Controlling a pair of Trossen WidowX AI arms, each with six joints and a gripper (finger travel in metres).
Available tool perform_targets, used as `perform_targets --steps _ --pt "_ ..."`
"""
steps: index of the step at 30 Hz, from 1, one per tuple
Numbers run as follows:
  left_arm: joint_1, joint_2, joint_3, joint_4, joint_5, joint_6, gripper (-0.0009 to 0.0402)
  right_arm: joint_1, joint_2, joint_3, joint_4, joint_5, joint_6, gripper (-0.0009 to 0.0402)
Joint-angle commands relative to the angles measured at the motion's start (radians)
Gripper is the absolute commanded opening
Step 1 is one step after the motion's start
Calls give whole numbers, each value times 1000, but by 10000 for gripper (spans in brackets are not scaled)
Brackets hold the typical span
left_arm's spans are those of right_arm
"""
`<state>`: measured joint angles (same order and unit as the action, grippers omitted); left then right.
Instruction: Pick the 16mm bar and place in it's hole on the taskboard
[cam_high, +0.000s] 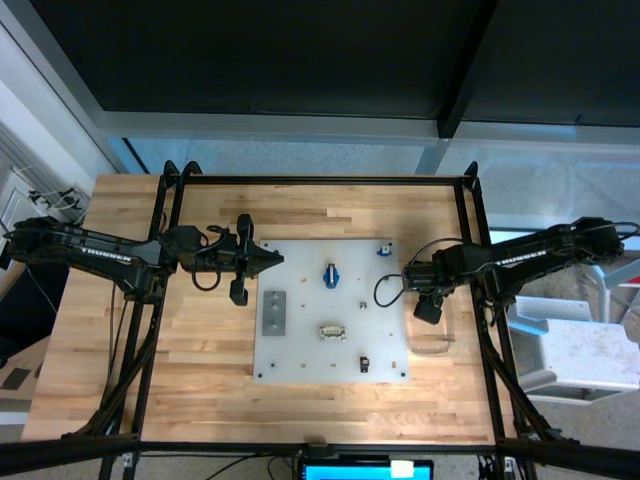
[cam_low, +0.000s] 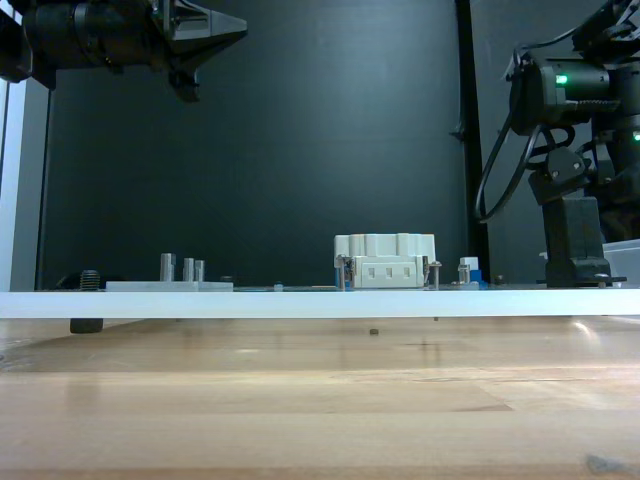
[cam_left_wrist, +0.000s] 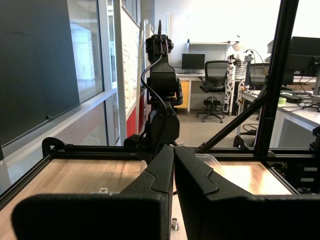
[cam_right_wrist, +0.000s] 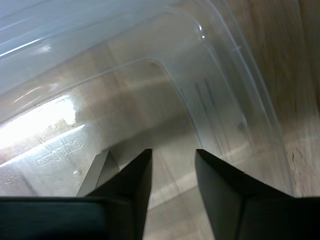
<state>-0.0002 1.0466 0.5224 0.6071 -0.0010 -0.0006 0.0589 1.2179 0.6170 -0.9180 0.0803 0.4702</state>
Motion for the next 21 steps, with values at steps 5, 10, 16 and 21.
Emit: perform_targets --steps 5,10,16,21 --pt "0 1 0 0 0 0 0 -8 3 0 18 -5 -12 -5" --pt "0 0 0 0 0 0 0 -9 3 0 18 -4 -12 2" --pt "0 0 0 0 0 0 0 -9 3 0 18 -4 -12 -1" --pt "0 0 0 0 0 0 0 -9 2 0 19 -3 -14 0"
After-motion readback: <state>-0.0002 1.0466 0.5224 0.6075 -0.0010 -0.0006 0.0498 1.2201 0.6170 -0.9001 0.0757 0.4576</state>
